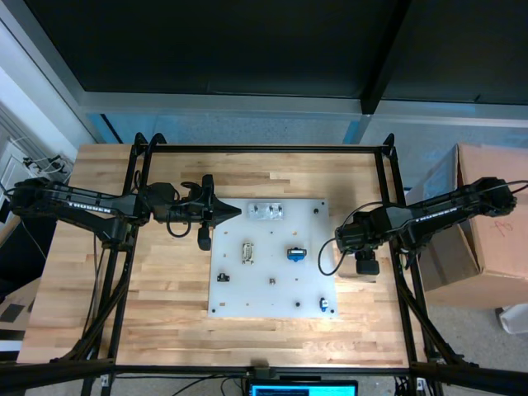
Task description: Pick the RJ45 connector and install on the taskboard
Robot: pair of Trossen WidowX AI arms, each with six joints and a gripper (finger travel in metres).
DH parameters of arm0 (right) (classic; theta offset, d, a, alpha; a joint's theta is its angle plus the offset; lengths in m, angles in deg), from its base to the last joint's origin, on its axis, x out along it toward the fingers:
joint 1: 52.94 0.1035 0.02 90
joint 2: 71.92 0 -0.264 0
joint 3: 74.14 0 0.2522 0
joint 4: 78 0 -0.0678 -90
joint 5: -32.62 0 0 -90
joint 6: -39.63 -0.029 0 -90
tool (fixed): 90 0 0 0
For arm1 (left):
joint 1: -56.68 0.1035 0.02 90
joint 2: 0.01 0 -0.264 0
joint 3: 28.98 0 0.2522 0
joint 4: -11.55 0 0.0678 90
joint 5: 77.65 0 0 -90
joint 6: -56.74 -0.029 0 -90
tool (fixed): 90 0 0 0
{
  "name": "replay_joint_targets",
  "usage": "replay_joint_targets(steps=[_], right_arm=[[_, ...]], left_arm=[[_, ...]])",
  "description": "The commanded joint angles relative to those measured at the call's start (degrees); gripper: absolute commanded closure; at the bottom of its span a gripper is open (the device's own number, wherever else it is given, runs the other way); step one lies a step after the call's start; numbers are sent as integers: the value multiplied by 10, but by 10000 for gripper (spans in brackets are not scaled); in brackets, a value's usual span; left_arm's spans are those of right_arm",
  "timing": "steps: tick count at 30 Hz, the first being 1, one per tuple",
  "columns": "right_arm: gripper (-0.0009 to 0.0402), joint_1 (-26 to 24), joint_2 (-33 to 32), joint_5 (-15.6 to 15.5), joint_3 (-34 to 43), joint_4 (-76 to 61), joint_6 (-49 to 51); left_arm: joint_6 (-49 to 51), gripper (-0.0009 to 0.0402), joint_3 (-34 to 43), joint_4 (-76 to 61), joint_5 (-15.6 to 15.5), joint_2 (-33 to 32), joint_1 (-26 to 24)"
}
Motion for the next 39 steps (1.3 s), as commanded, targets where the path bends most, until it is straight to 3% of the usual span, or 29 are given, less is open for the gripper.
replay_joint_targets(steps=[1,12,17,39], right_arm=[[288,0,-7,-12,0,1,-7],[344,0,-15,-26,-1,0,-16],[398,2,-15,-26,-1,-3,-14],[394,7,-8,-22,1,-1,-9]], left_arm=[[0,393,0,0,0,0,0],[0,392,0,0,0,0,0],[0,393,0,0,0,0,0],[0,393,0,0,0,0,0]])
